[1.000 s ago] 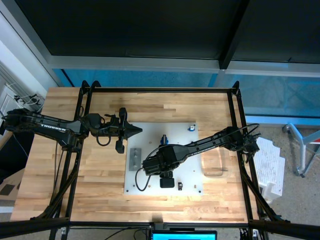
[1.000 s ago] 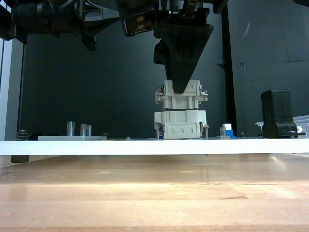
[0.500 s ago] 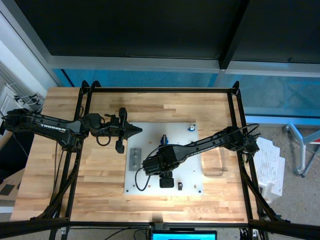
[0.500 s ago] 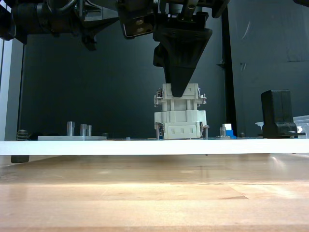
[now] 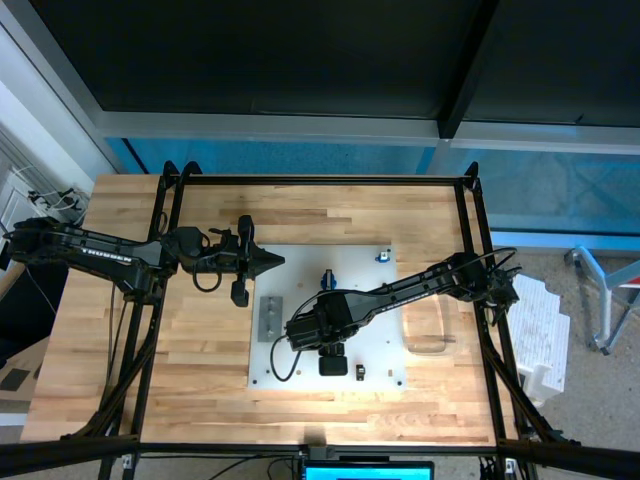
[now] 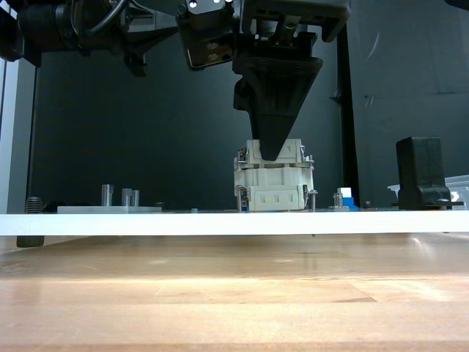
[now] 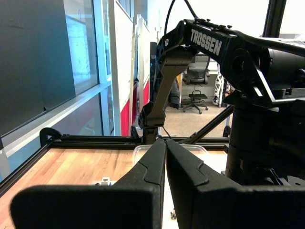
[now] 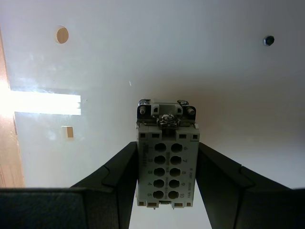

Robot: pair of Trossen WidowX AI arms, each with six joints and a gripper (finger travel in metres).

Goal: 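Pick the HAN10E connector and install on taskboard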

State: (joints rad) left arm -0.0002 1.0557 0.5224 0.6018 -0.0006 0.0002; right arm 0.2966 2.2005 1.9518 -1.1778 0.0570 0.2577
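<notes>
While the table [image 5: 200, 340] and the white taskboard [image 5: 350, 262] lying on it take up most of the high view, the work sits under my right arm near the board's middle. My left gripper [image 7: 165, 157] hangs idle above the board's far left corner, its fingers pressed together on nothing. My right gripper [image 6: 273, 143] points straight down and is clamped on the connector [image 8: 167, 164], one finger on each long side. The connector sits on top of a matching pale base [image 6: 272, 192] that stands on the board, and the two bodies look stacked in line. I judge the connector to be light and stiff: moulded plastic with metal end brackets and smooth side walls that could slip if squeezed off-centre. The flat long sides, where I hold it, seem the right place, since that leaves the numbered terminal face and the metal ends free. Any contacts underneath would likely bend or jam if I pushed down tilted, so a square, even press looks safest. The joint between connector and base is hidden from my wrist camera, and my own arm covers it from above. From table height I see only one face, so I cannot tell whether it is fully seated or whether anything has latched.
</notes>
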